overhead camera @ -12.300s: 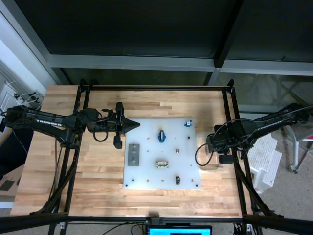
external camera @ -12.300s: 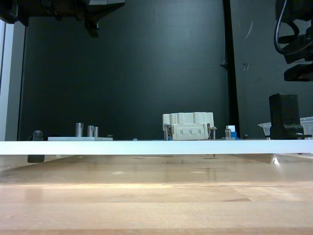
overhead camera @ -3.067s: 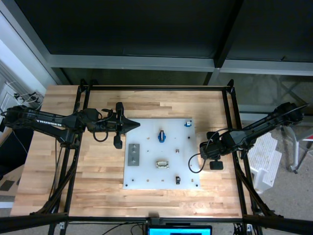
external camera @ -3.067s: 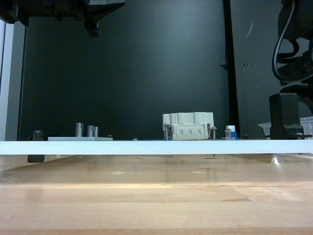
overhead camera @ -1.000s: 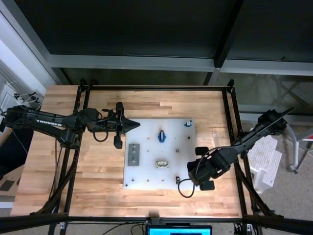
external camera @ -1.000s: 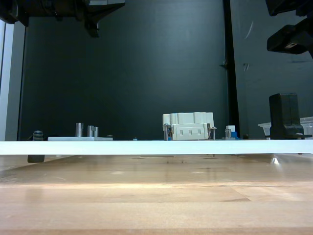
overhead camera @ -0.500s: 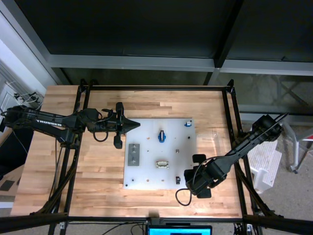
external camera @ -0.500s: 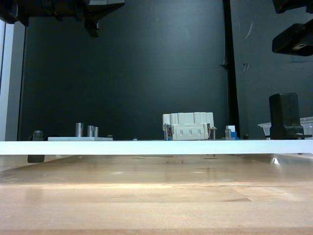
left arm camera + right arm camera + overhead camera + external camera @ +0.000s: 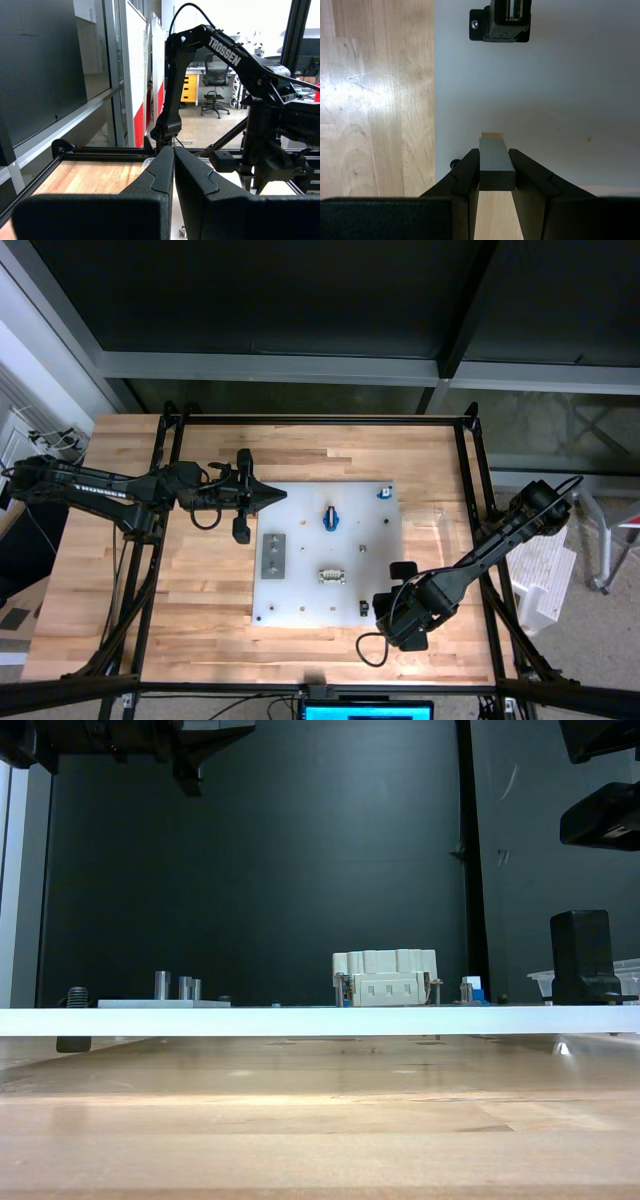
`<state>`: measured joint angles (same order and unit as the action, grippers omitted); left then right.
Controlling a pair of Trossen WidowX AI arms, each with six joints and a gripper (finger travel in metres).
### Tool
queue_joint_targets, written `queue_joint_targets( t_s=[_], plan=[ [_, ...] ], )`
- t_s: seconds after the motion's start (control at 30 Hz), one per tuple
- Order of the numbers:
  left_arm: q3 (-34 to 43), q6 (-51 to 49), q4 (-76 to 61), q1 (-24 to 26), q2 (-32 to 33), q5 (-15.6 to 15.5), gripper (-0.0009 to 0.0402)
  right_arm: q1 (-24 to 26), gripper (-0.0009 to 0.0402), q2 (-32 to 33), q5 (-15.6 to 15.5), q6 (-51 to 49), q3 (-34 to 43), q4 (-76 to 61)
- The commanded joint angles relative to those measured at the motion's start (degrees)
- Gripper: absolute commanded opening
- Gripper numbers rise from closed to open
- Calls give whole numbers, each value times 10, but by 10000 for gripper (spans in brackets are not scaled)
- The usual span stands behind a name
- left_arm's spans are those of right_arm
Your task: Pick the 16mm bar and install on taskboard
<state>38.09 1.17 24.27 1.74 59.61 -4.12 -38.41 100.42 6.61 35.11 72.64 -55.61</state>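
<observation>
At the five o'clock corner of the taskboard [image 9: 300, 540], the right pincer [image 9: 492, 154] points straight down, clamped on the 16mm bar [image 9: 496, 167]. Pickup done, I judge. Seating is left, since the bar hangs clear of the board. The left pincer [image 9: 173, 152] sits high at the board's ten o'clock, level, aimed toward three o'clock, with its fingers pressed together and nothing held.

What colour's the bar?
Grey bar, best in right wrist view, in right gripper over taskboard; left gripper above its corner.
</observation>
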Motion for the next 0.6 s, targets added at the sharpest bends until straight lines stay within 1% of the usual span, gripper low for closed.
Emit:
queue_joint_targets(
  t_s=[0.03, 0.13, 0.6],
  plan=[
    [0, 0, 0, 0, 0, 0, 1, 0, 9, 0, 4, 0, -1, 0],
    [0, 0, 0, 0, 0, 0, 1, 0, 9, 0, 14, 2, -2, 1],
    [0, 0, 0, 0, 0, 0, 1, 0, 9, 3, 8, 7, -5, 3]
  ],
)
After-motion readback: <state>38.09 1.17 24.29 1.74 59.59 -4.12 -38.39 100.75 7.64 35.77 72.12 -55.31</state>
